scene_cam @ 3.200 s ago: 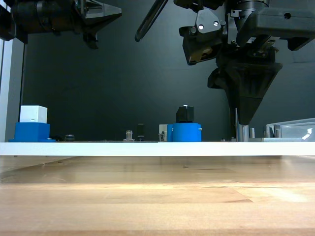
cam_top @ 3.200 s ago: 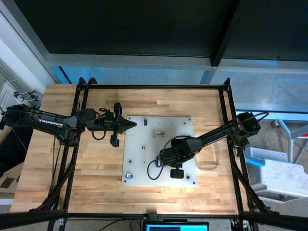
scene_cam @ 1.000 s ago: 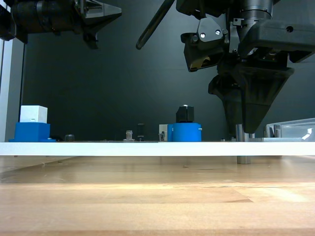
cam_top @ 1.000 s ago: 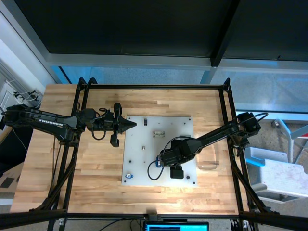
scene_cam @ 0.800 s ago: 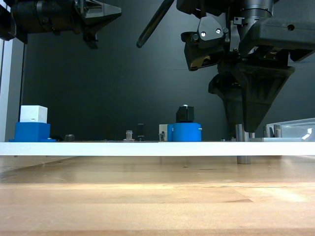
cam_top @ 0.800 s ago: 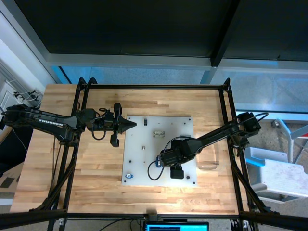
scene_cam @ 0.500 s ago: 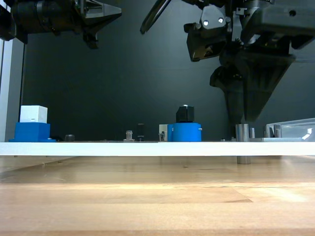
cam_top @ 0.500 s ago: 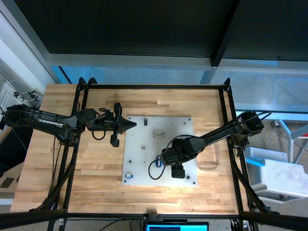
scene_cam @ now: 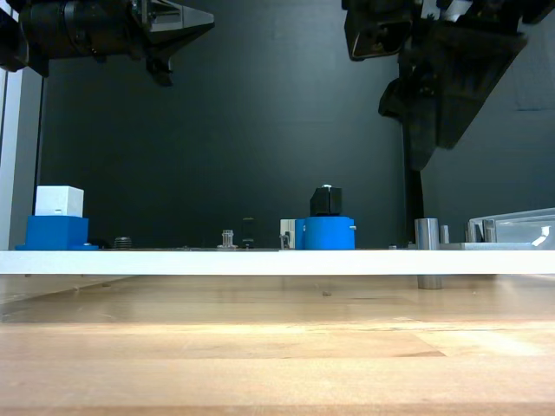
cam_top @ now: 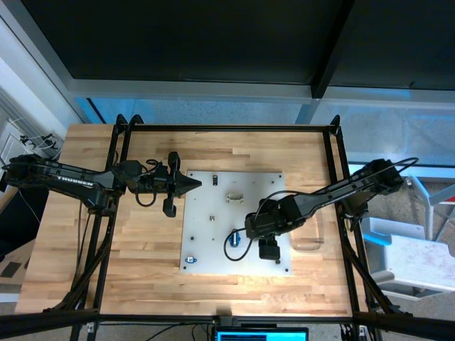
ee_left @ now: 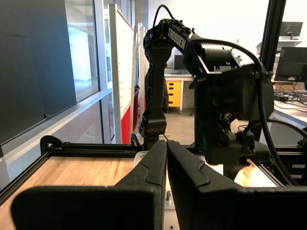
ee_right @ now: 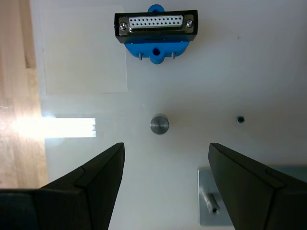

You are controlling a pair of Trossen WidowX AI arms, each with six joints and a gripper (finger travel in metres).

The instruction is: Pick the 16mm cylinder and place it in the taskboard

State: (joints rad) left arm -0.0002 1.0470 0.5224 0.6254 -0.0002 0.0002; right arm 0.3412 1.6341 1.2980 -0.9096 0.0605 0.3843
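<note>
The wooden counter [cam_top: 142,284] and the taskboard [cam_top: 206,245] lie unmoved. The left gripper [cam_top: 193,183] stays parked at the board's upper-left corner, jaws pressed together on nothing, its arm [cam_top: 71,181] lettered TROSSEN. The right gripper [scene_cam: 418,160] has lifted to the upper right of the low view, jaws spread and empty, leaving the 16mm cylinder [scene_cam: 427,234] standing alone, seated through the taskboard at lower right.
</note>
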